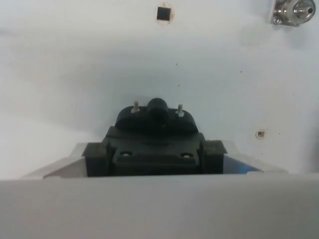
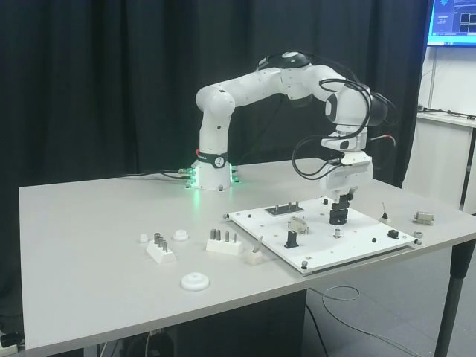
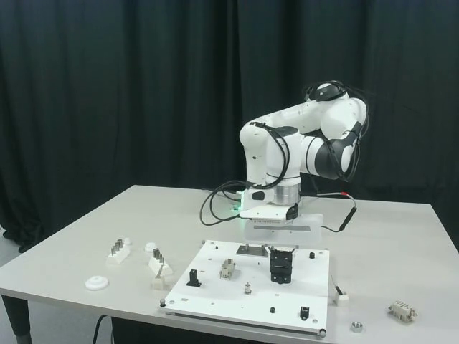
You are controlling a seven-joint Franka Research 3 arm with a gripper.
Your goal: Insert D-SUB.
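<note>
Here gripper (image 1: 154, 158) clamps D-SUB (image 1: 155, 119); board (image 1: 75, 74) below.

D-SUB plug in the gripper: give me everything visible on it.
The D-SUB plug is a black, plastic-looking connector with a rounded hood, a stubby round cable boss on top and two small metal thumbscrews beside it. The gripper holds it between its black fingers, upright and pointing down. In the room views it hangs just over the white board; whether it touches the board cannot be told. No cable is attached.

The white arm (image 2: 253, 85) holds its gripper (image 2: 340, 210) with a black connector (image 2: 338, 217) over the white board (image 2: 320, 238).
</note>
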